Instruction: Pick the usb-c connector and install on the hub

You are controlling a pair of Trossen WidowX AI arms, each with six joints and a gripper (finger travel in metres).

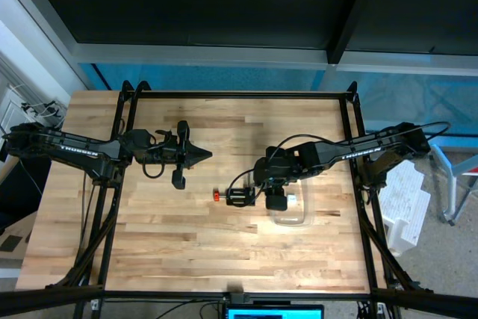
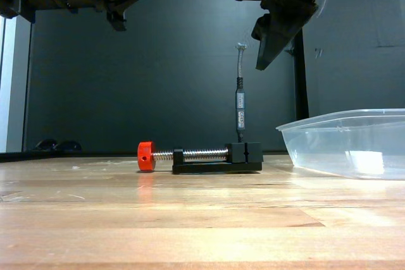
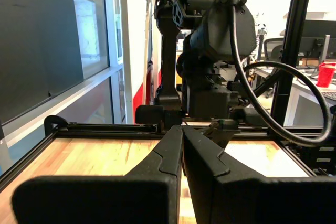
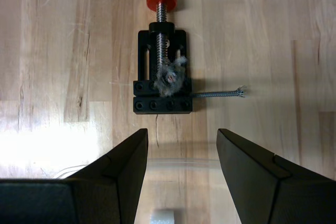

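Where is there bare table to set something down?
Bare wood: the wide near strip of table in front of the vise and container, and left of the vise, below the raised left gripper, jaws shut. Crowded: the vise holding the upright usb-c connector, under the right gripper, jaws open.

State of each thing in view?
left hand: shut, empty, high over the left half of the table.
right hand: open, empty, above rim of container, beside vise.
usb-c connector: upright, clamped in vise, frayed cable end up, in neither hand.
vise: resting on table, closed on usb-c connector.
container: upright, lidless, on table.
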